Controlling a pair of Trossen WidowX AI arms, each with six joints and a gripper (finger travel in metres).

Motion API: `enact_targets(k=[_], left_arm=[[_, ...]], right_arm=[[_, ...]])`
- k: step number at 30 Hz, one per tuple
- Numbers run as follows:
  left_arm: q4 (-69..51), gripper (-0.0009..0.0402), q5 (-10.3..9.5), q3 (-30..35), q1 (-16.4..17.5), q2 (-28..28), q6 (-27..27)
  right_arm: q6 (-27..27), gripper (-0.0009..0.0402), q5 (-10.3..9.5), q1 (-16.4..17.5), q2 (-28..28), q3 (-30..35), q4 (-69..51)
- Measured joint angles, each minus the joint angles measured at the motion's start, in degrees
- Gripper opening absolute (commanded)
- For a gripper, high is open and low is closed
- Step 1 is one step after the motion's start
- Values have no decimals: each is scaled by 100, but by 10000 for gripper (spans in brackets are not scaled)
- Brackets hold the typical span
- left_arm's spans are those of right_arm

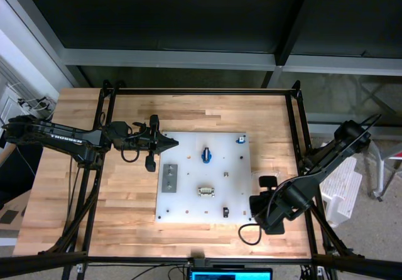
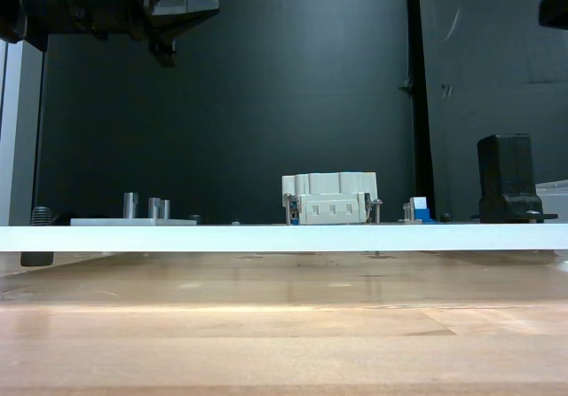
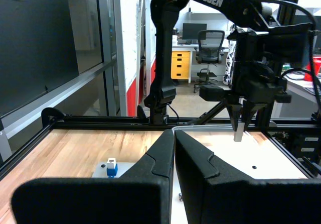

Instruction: Pick the 16mm bar and install on taskboard

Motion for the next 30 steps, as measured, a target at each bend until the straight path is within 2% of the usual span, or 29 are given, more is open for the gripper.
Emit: enact_targets(k=[15, 30], left_arm=[[0, 0, -2, 2, 0, 0, 0], [0, 0, -2, 0, 0, 0, 0]], right_arm=[[-122, 9, 2, -243, 868, 754, 2], [9, 9, 0, -299, 1189, 815, 85]])
